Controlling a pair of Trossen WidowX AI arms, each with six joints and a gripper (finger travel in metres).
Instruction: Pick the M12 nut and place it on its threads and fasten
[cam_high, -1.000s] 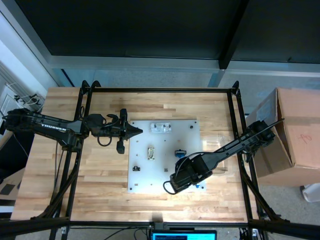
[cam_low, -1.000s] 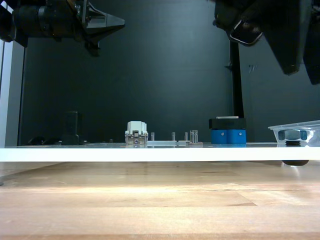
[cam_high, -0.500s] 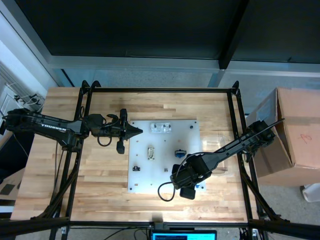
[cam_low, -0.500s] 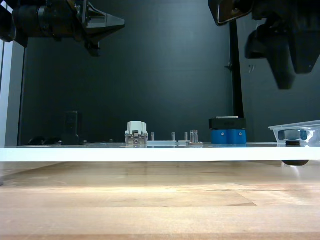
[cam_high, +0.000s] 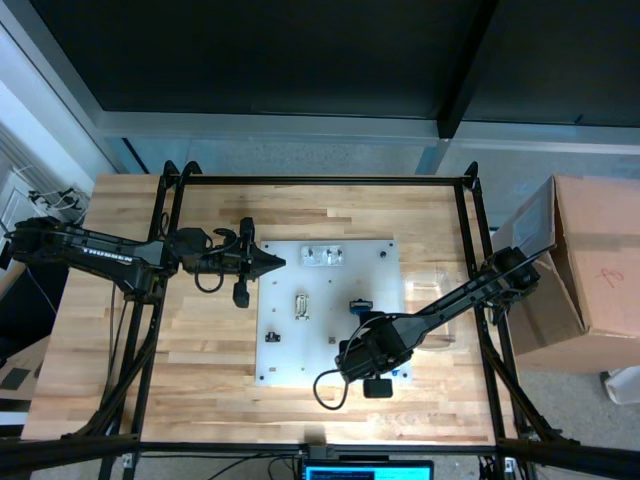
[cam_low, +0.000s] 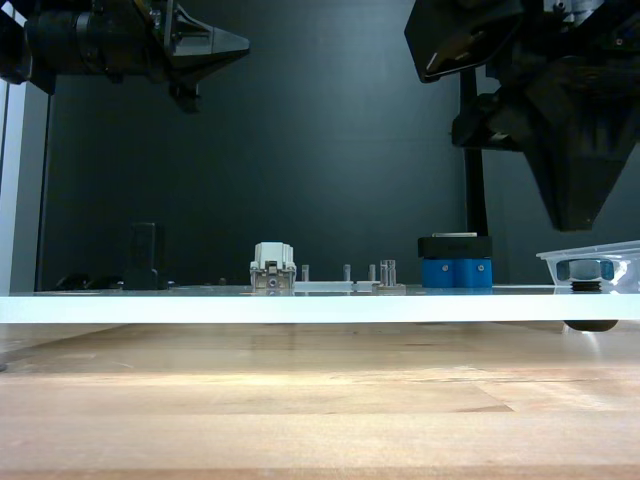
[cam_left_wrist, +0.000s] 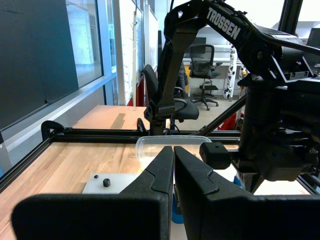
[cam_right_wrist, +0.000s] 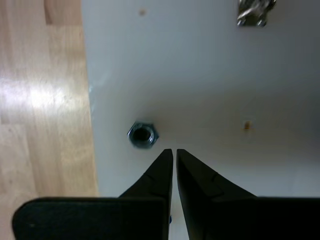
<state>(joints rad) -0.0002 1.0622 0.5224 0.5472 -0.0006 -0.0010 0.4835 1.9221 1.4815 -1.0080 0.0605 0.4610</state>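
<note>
- Board (cam_high: 300, 360): the right gripper (cam_right_wrist: 174, 152) hangs over its 5 o'clock corner, fingers pressed together on nothing. Lowered like that, the tips would likely jab the white surface.
- Left gripper (cam_left_wrist: 173, 152): it is raised off the board's 9 o'clock edge, its fingers likewise pressed together and empty. I see little risk here unless it swings inward and meets the right arm.
- Tray (cam_low: 560, 254): in the low view it stands just behind the stud. Fingers spread wide for a grasp could catch its rim and shove it.
- Nut (cam_right_wrist: 143, 134): it sits on its stud (cam_low: 588, 287), with ribs showing beneath it in the low view, so I judge it not run fully down.
  - In that view it lies near 6 o'clock of the right tips, yet the right wrist view shows it off to one side of them.
  - Closed, off-centre tips coming down would strike a flat and could tilt the nut or knock it off.
- Stud: turning a tilted nut would probably jam on the threads, and a weak pinch would slip on the flats and leave the nut loose.
</note>
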